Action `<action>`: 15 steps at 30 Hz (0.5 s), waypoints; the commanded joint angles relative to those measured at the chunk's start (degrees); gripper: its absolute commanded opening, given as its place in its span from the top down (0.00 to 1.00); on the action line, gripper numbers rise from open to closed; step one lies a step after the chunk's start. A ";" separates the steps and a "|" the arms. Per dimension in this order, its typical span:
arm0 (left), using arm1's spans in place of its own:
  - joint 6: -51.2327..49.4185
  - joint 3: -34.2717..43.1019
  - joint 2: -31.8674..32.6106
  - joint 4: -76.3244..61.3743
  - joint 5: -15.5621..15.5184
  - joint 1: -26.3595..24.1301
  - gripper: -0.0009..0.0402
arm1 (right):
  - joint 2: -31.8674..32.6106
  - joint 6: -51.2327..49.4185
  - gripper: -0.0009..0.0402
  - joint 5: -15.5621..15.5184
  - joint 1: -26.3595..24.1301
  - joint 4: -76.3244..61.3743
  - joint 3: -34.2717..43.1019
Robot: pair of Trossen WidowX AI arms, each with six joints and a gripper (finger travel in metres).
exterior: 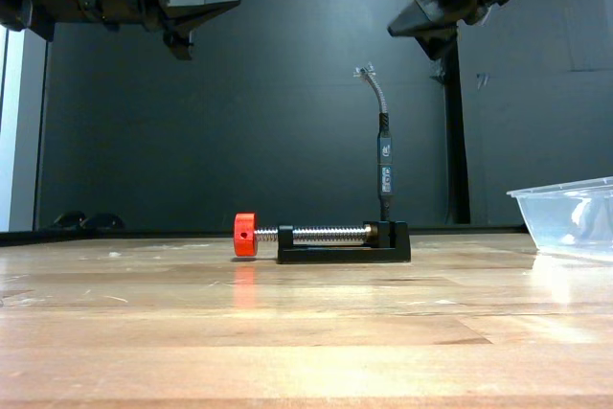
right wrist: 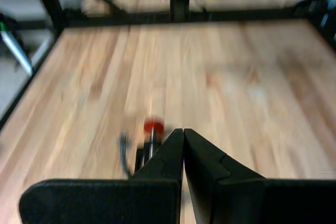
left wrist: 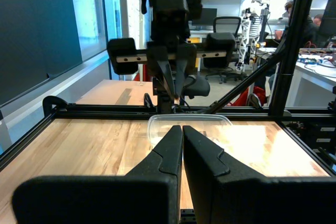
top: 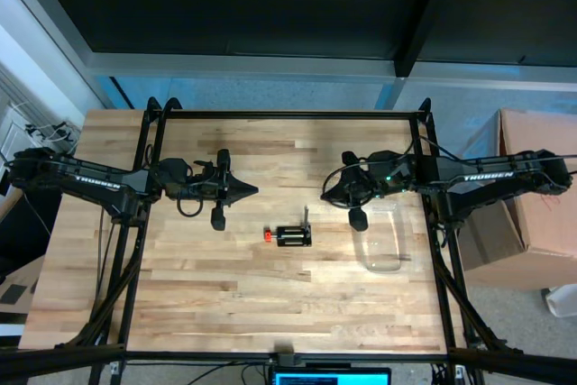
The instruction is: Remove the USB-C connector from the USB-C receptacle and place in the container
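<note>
The left arm (top: 90,178) reaches in level from the left edge, high over the tabletop (top: 225,304). Its left pincer (top: 252,190) points right towards the middle, with the two fingers pressed together and nothing between them. The right arm (top: 487,171) comes in from the right edge at about the same height. Its right pincer (top: 326,194) tilts down and to the left, likewise closed tight on nothing. Both tips hang well above and apart from the work, one on each side of it. The USB-C connector (exterior: 384,148) is held by neither pincer. It stands upright near the middle of the tabletop, its long axis vertical and its plug end pointing down into the USB-C receptacle (exterior: 386,182). How deep it sits cannot be told. The connector is a slim black body with a pale mark on its side. A thin silvery cable (exterior: 375,93) rises from its top and curls over to the left. The receptacle is gripped at the right end of a small black clamp (exterior: 343,254), whose screw lies left to right and ends in a red knob (exterior: 245,235) on the left. The clear container (exterior: 570,217) sits on the tabletop to the right of the clamp, below the right pincer.
</note>
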 commanded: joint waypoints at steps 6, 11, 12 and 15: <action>0.00 0.02 0.02 0.00 0.02 0.02 0.98 | 7.26 0.24 0.98 5.01 4.68 -16.15 10.47; 0.00 0.02 0.02 -0.04 0.02 0.00 0.98 | 12.33 0.28 0.98 5.46 6.75 -23.54 17.38; 0.00 0.02 0.02 -0.07 0.02 0.02 0.98 | 13.57 0.33 0.98 5.99 7.17 -25.03 18.86; 0.00 0.02 0.02 -0.07 0.02 0.02 0.98 | 17.09 0.33 0.98 6.05 7.89 -29.33 23.32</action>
